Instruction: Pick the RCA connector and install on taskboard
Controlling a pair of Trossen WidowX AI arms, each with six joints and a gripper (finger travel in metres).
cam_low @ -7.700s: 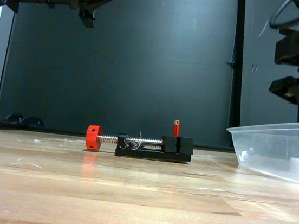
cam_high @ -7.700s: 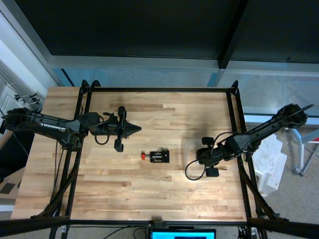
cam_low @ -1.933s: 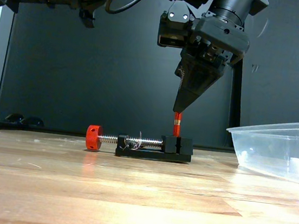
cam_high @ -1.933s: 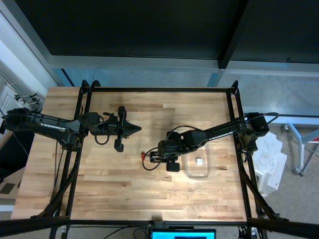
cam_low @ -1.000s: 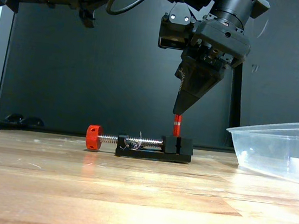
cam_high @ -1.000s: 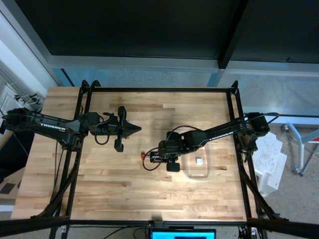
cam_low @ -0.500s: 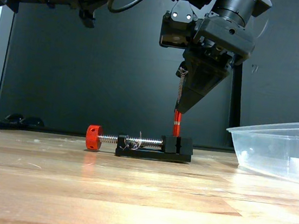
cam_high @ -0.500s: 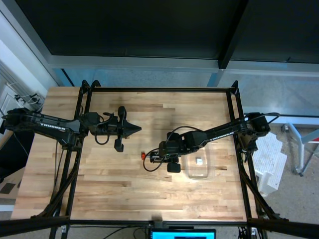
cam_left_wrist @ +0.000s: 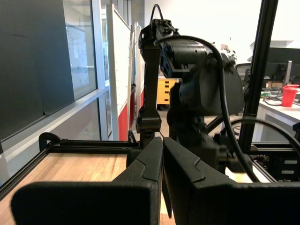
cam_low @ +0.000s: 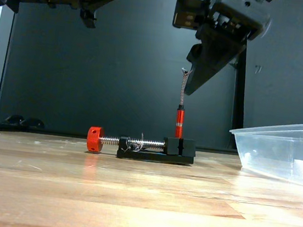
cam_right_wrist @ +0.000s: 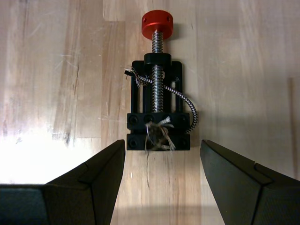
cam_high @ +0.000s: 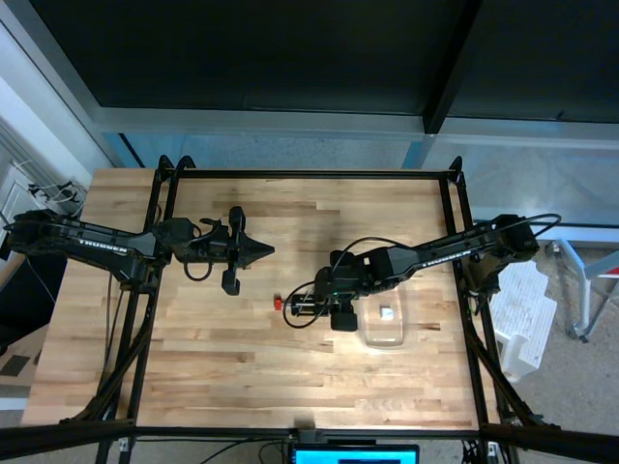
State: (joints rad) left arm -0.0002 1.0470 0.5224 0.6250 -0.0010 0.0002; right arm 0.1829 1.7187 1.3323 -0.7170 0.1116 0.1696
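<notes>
The taskboard [cam_low: 155, 148] is a small black block with a red knob [cam_low: 95, 138] at its left end, lying mid-table. The RCA connector [cam_low: 179, 123] stands upright in the block's right end, red and silvery, with a braided wire tail rising from it. My right gripper [cam_low: 192, 85] hangs just above that tail, open and holding nothing. From the right wrist, the taskboard [cam_right_wrist: 158, 105] lies beneath my right gripper [cam_right_wrist: 161, 145], and the RCA connector [cam_right_wrist: 157, 131] shows end-on among frayed strands. My left gripper [cam_left_wrist: 162, 154] is shut, parked high at the left [cam_high: 257, 251].
A clear plastic tray [cam_high: 397, 333] sits just right of the taskboard [cam_high: 311, 304], with a small white cube [cam_high: 387, 312] inside. Its wall [cam_low: 280, 148] shows at the right in the low view. A black frame rail [cam_high: 309, 174] borders the table.
My right gripper has opened and risen up off the RCA connector, leaving it standing in the taskboard with its wire tail exposed. The left arm has not moved.
</notes>
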